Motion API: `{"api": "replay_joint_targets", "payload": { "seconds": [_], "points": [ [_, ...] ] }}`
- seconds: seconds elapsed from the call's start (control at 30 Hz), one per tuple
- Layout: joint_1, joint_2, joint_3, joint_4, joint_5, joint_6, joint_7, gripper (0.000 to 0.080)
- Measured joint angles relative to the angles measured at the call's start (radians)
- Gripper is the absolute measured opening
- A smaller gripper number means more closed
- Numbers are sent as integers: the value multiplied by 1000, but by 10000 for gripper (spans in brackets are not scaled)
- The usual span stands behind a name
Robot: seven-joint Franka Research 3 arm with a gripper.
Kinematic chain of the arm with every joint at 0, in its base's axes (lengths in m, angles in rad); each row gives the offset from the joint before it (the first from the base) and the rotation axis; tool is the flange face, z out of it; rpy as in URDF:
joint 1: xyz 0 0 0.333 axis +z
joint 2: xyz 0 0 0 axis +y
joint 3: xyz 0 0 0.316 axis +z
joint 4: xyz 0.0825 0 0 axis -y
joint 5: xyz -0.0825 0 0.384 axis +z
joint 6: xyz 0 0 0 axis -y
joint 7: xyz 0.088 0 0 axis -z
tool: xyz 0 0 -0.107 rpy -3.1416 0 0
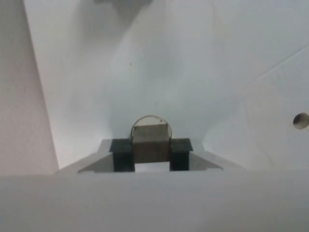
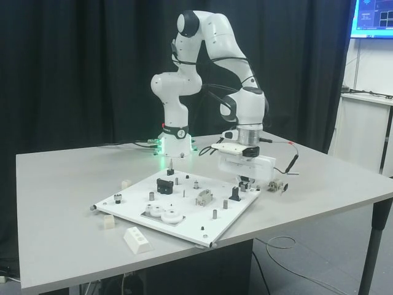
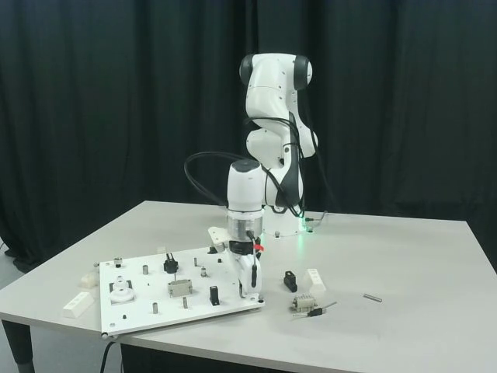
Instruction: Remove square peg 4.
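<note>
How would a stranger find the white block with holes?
Find the white board on the grey table. Off its edge far from the arm's base, two small pieces lie on the table itself. The block is the longer one, with holes on top, next to a smaller cube.

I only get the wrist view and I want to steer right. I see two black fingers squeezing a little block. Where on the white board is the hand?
Observer: The gripper, shut on the square peg, is at a corner of the board, across from the white gears.
Operator: Is anything lying off the board near it?
Observer: Yes, small loose parts lie on the table just beside that corner.
Operator: Any lights on the arm?
Observer: A green light glows at its base.
</note>
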Motion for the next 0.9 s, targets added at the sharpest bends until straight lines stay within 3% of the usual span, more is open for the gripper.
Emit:
{"api": "replay_joint_targets", "payload": {
  "seconds": [0.9],
  "points": [
    [0, -6, -1, 10, 0, -28, -14, 152]
  ]
}}
